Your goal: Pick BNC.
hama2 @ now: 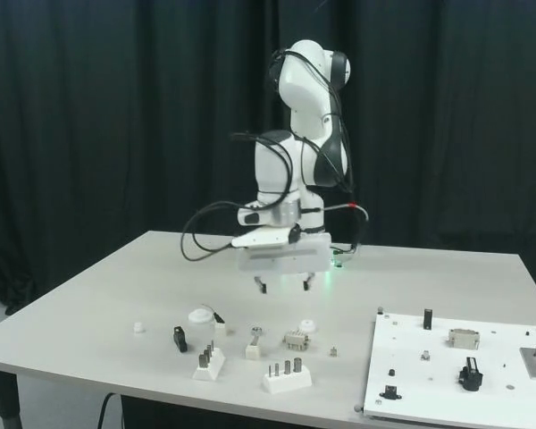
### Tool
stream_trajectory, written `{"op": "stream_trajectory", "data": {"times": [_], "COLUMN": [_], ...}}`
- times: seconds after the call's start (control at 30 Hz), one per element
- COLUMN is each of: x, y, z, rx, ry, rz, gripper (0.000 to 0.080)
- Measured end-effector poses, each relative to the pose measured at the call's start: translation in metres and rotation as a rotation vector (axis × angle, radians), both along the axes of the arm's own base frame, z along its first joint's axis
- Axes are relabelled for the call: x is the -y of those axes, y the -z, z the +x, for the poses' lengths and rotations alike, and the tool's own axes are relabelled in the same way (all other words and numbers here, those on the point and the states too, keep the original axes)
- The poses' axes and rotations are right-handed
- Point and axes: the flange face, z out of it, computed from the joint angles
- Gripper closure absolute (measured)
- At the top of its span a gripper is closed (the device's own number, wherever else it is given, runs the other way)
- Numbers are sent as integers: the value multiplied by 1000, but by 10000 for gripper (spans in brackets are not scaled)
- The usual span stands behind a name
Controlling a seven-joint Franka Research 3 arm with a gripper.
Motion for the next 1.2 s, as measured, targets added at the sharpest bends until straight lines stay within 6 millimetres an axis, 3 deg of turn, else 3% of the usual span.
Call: {"op": "stream_trajectory", "data": {"times": [0.67, 1.2], "x": [-74, -104], "y": [58, 94], "z": [-7, -12], "rx": [-16, -8], "ry": [-10, -5], "rz": [-20, -28], "gripper": [3, 3]}}
